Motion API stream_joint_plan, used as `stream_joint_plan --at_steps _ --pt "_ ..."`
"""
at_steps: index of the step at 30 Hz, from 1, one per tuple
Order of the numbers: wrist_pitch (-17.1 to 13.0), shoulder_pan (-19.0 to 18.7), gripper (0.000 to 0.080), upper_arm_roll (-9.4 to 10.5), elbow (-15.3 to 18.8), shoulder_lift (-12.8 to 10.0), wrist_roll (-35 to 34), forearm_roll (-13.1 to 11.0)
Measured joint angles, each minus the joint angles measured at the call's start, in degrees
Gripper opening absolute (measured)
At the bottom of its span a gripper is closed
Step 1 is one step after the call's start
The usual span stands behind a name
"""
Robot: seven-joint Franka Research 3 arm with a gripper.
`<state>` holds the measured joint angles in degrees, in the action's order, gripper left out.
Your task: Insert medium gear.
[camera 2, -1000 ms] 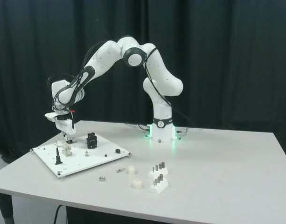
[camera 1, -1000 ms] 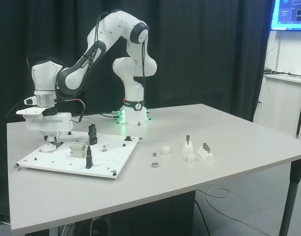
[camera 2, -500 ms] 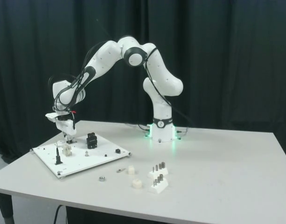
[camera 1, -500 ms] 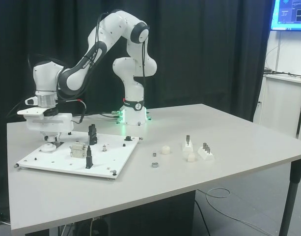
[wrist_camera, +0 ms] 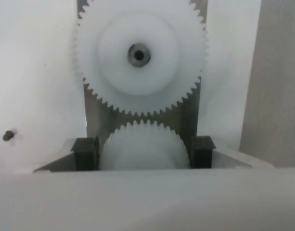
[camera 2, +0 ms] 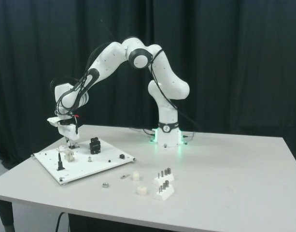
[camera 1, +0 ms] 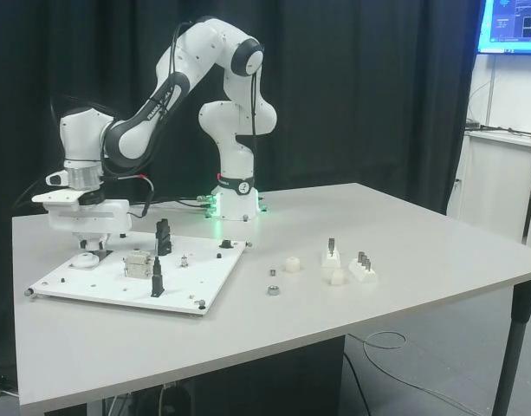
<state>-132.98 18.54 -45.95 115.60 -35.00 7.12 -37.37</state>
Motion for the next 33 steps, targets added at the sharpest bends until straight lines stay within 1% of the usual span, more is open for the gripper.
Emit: stream_joint_plan --at_steps 16,28,33 --pt "-0.1 -0.2 0.0399 0.04 0.2 0.0 0.3 -0.2" --pt "-2.4 -0.2 0.0399 0.8 1.1 -0.3 0.3 -0.4" --pt "-2.6 -0.2 0.0399 0.88 1.2 -0.3 0.3 -0.4"
